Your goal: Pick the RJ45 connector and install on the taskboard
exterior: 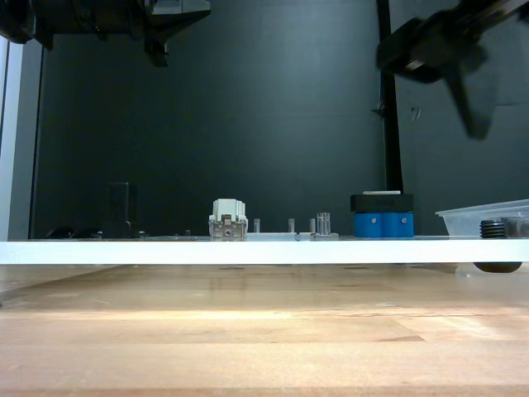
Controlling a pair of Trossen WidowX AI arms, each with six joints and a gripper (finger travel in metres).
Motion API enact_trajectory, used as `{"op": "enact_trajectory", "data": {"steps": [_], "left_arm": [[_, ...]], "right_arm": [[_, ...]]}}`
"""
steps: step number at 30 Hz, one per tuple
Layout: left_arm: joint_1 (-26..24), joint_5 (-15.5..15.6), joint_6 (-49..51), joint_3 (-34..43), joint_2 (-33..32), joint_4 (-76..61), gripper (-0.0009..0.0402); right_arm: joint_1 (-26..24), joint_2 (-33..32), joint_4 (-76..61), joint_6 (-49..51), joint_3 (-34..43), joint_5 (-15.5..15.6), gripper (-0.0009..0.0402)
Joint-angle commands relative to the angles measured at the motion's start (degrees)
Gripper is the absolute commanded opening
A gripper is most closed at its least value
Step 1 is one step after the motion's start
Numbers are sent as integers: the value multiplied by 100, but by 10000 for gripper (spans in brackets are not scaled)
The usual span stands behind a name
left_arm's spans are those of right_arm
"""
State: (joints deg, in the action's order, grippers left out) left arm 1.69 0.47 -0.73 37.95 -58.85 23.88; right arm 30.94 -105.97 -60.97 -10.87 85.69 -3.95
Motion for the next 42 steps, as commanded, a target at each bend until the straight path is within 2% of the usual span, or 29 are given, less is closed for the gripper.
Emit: {"op": "enact_trajectory", "data": {"steps": [1, 8, 21, 27, 38, 42], "left_arm": [[0, 0, -2, 0, -2, 0, 0], [0, 0, -2, 0, -2, 0, 0], [2, 0, -2, 0, -2, 0, 0], [2, 0, -2, 0, -2, 0, 0], [0, 0, -2, 0, -2, 0, 0], [0, 0, -2, 0, -2, 0, 0]], "right_arm": [[-61, -114, 22, 476, -4, -103, 192], [-70, -483, 33, 1327, -66, -85, 192], [-125, -566, 640, 1718, -457, -101, 185], [-160, -564, 734, 1836, -522, -87, 132], [-181, -492, 748, 1908, -573, -48, 1], [-181, -369, 702, 1882, -586, -50, 7]]}}
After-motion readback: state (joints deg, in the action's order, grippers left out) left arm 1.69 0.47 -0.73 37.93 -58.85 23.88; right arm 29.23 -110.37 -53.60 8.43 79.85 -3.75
